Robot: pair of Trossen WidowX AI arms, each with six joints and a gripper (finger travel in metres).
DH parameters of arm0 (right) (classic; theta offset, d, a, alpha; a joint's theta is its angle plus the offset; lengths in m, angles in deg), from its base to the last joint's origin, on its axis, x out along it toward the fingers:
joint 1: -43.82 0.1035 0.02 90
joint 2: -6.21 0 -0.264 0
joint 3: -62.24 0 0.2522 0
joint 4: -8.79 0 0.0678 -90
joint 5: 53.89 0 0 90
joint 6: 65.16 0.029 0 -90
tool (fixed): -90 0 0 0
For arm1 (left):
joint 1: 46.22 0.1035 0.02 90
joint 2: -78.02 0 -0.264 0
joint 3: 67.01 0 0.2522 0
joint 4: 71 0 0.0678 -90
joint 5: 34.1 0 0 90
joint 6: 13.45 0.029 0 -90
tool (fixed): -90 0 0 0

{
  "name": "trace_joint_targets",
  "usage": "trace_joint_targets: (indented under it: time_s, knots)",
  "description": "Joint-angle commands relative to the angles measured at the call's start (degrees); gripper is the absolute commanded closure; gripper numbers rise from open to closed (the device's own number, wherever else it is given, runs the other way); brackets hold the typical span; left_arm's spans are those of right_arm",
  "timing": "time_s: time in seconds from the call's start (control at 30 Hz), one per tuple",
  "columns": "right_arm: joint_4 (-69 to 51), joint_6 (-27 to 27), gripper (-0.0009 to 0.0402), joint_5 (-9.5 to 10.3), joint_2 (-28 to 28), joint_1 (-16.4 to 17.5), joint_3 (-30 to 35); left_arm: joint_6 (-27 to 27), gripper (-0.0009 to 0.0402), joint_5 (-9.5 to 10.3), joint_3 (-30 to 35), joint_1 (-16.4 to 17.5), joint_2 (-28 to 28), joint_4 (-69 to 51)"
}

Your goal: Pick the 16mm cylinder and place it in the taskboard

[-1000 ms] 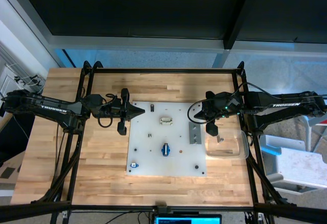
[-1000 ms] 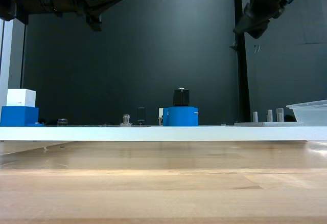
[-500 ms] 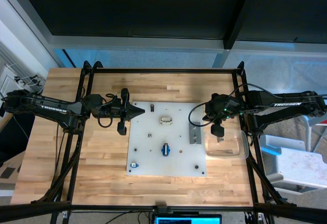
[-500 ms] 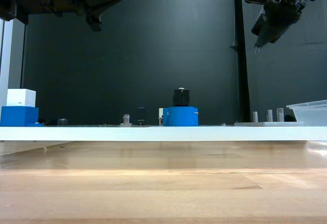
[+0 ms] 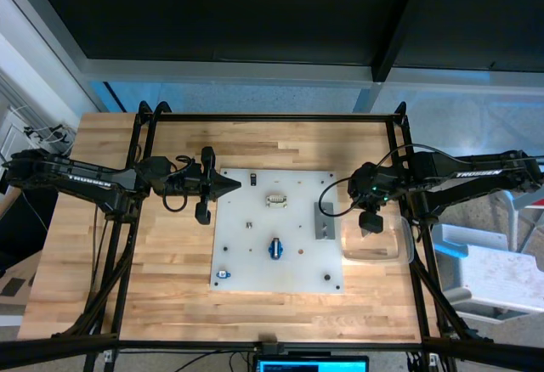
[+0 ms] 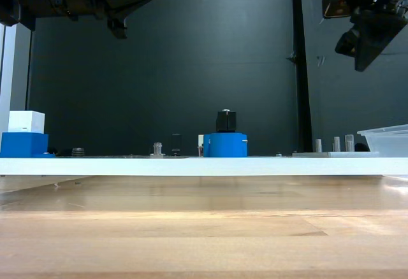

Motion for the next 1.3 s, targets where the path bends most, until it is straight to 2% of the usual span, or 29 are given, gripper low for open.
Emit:
trace_joint_targets:
  time_s: [0.03,0.3,0.7,1.0,1.17,1.23,1.3]
  knots:
    - [-2.1,1.1,0.0393,-0.02,0.0,1.0,0.0,0.0,0.0393,0.00,0.0,0.0,0.0,0.0]
    - [-7.7,4.1,0.0393,0.00,-0.3,3.1,0.0,0.0,0.0393,0.00,0.0,0.0,0.0,0.0]
    - [-13.7,8.3,0.0393,-0.02,-3.4,9.0,-0.1,0.0,0.0393,0.00,0.0,0.0,0.0,0.0]
    - [-14.4,8.9,0.0393,-0.02,-4.6,13.0,-0.3,0.0,0.0393,0.00,0.0,0.0,0.0,0.0]
    - [-14.4,8.7,0.0393,-0.09,-4.6,14.1,-1.7,0.0,0.0393,0.00,0.0,0.0,0.0,0.0]
    - [-14.1,8.7,0.0393,-0.33,-4.6,14.4,-2.1,0.0,0.0393,0.00,0.0,0.0,0.0,0.0]
    - [-13.9,8.7,0.0390,-1.62,-4.6,14.6,-2.3,0.0,0.0393,0.00,0.0,0.0,0.0,0.0]
